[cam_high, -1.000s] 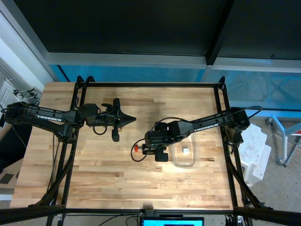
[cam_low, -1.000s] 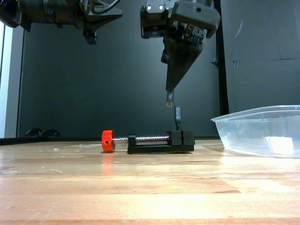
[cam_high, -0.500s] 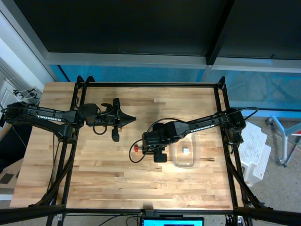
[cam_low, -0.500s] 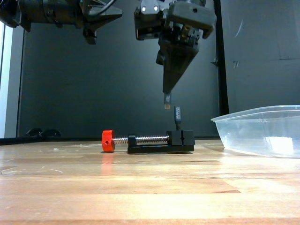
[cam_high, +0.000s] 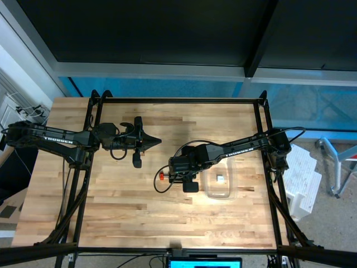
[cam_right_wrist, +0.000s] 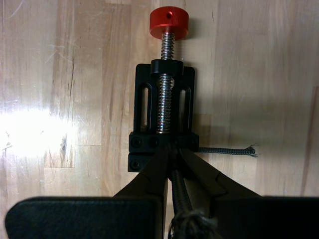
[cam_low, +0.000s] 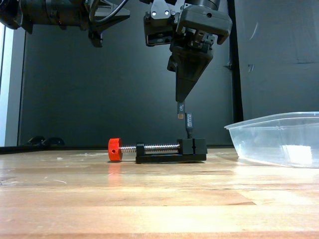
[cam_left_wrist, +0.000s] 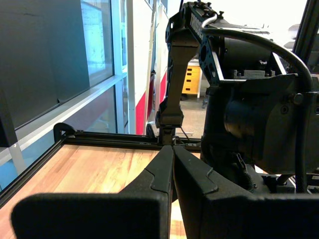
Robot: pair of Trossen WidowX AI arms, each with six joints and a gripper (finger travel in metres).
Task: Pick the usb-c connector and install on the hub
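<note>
R gripper (cam_low: 180, 101) hangs point-down at centre of low view, fingers clenched on usb-c connector (cam_low: 180, 110). Connector is above the hub (cam_low: 192, 147), not seated, just beside the top of the upright grey pin (cam_low: 189, 124); contact cannot be told. Hub lies flat on wooden table (cam_low: 149, 199), red knob (cam_low: 114, 149) toward frame left. Clear tray (cam_low: 279, 142) at lower right. L gripper (cam_high: 159, 141) is left of centre in high view, fingers pressed together, empty.

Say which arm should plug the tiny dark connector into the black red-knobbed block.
Right: right gripper holds the usb-c connector just above the hub; left gripper hangs shut, off to the left.
</note>
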